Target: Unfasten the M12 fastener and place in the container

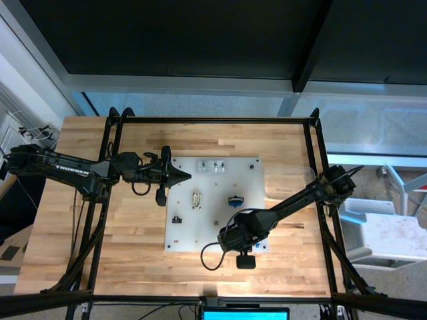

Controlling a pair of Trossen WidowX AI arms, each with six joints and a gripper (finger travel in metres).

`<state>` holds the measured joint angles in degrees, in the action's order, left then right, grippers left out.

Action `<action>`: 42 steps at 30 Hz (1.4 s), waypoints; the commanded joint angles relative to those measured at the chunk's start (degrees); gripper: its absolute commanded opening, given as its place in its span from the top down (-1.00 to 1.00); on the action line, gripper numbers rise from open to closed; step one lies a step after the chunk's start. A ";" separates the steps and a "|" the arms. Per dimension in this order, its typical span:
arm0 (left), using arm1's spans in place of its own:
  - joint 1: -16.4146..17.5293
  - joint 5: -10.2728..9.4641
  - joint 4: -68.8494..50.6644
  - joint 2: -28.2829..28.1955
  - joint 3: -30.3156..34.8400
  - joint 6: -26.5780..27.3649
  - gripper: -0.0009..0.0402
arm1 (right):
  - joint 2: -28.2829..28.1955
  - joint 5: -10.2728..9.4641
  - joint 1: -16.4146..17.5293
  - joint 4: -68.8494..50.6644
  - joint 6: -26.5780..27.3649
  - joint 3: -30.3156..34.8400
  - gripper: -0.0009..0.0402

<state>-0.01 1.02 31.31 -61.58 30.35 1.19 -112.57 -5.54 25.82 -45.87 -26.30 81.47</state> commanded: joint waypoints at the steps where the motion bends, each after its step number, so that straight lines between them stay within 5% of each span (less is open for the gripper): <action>1: 0.00 0.02 0.02 0.00 0.02 -0.02 0.96 | 0.35 5.01 0.04 -1.84 -0.50 0.50 0.96; 5: 0.00 0.02 0.02 0.00 0.02 -0.02 0.96 | 1.22 18.58 0.09 -8.41 -2.91 2.51 0.96; 7: 0.00 0.02 0.02 0.00 0.02 -0.02 0.96 | 1.31 22.05 0.11 -10.51 -3.96 4.02 0.96; 15: 0.02 0.02 0.02 0.00 0.02 -0.02 0.96 | 1.81 18.62 0.09 -10.95 -3.23 5.35 0.96; 24: 0.00 -0.07 -0.20 -0.02 0.02 -0.02 0.96 | 2.58 2.51 0.28 -9.05 -3.23 5.64 0.96; 31: 0.02 0.02 -0.15 -0.02 0.02 -0.02 0.96 | 1.44 2.43 0.44 -5.86 -2.60 3.85 0.96; 36: 0.00 0.02 -0.11 -0.02 0.02 -0.02 0.96 | 1.44 0.35 0.52 -1.79 -2.62 1.33 0.96; 42: 0.00 0.02 -0.11 -0.02 0.02 -0.02 0.96 | 1.44 1.51 0.57 -0.57 -2.56 -0.20 0.96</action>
